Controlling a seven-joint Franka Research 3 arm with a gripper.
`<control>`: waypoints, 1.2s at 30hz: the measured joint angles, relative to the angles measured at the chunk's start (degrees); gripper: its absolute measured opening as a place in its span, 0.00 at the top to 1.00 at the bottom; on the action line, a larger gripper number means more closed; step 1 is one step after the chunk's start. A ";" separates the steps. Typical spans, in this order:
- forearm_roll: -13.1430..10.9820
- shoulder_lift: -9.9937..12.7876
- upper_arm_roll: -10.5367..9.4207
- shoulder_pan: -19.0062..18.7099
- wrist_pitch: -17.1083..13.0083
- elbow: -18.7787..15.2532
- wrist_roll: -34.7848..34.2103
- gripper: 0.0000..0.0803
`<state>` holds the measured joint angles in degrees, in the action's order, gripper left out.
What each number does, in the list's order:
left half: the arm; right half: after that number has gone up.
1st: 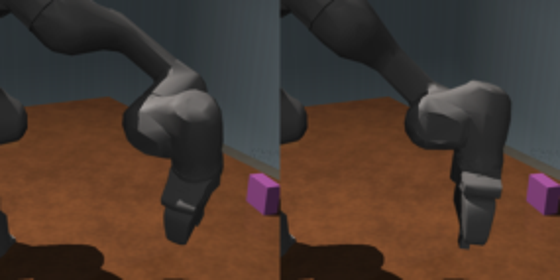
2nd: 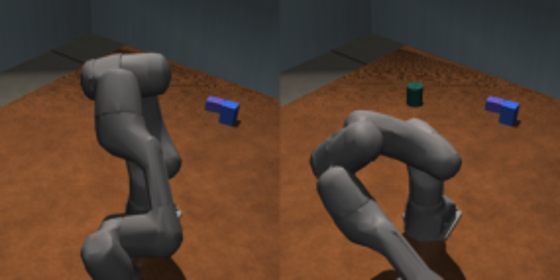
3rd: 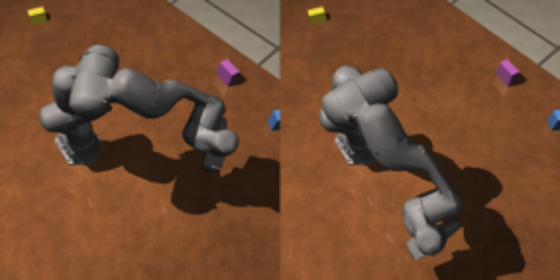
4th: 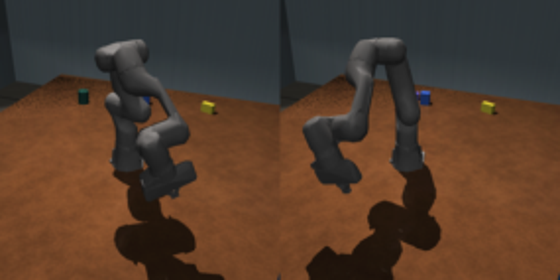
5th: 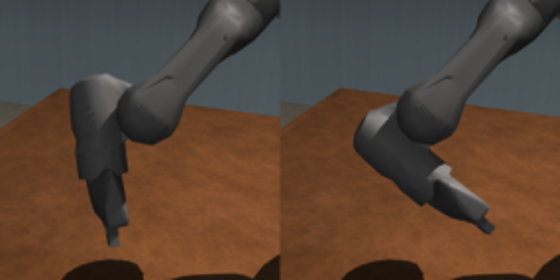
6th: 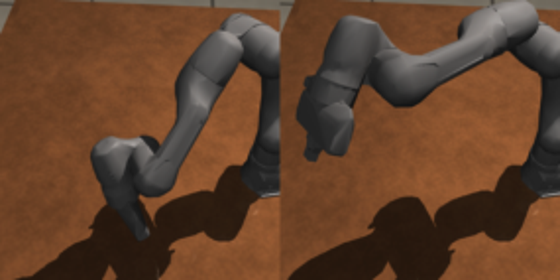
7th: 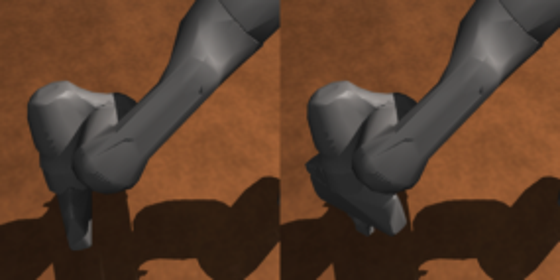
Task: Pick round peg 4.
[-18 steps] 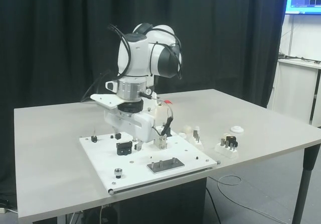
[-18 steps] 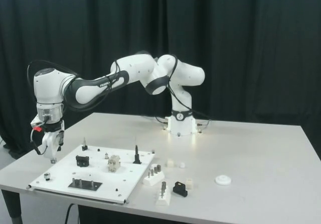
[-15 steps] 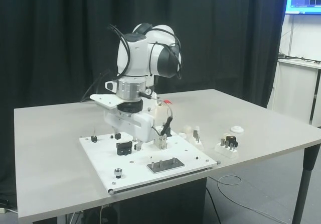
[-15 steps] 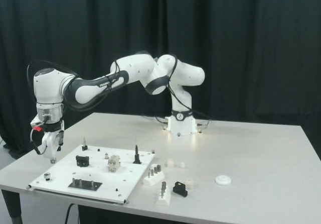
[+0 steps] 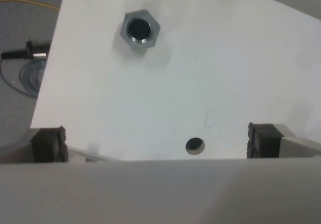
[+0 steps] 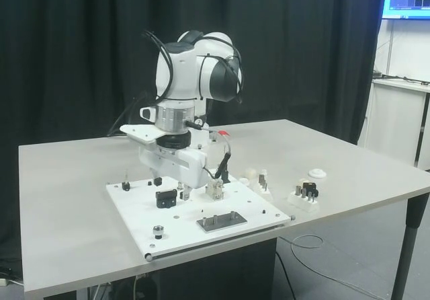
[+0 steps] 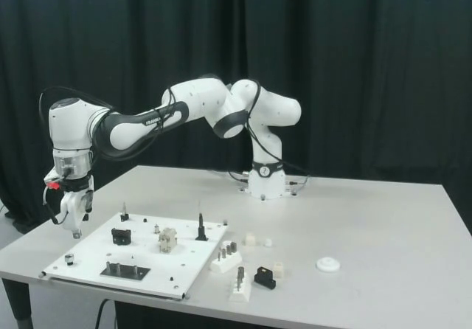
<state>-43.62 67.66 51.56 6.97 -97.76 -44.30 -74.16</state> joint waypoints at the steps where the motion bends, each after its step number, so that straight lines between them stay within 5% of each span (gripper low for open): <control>1: 0.00 -0.03 -0.03 0.00 -0.10 0.00 0.05 0.00; 36: 0.00 -1.79 -0.13 0.24 -0.03 -0.26 10.50 0.00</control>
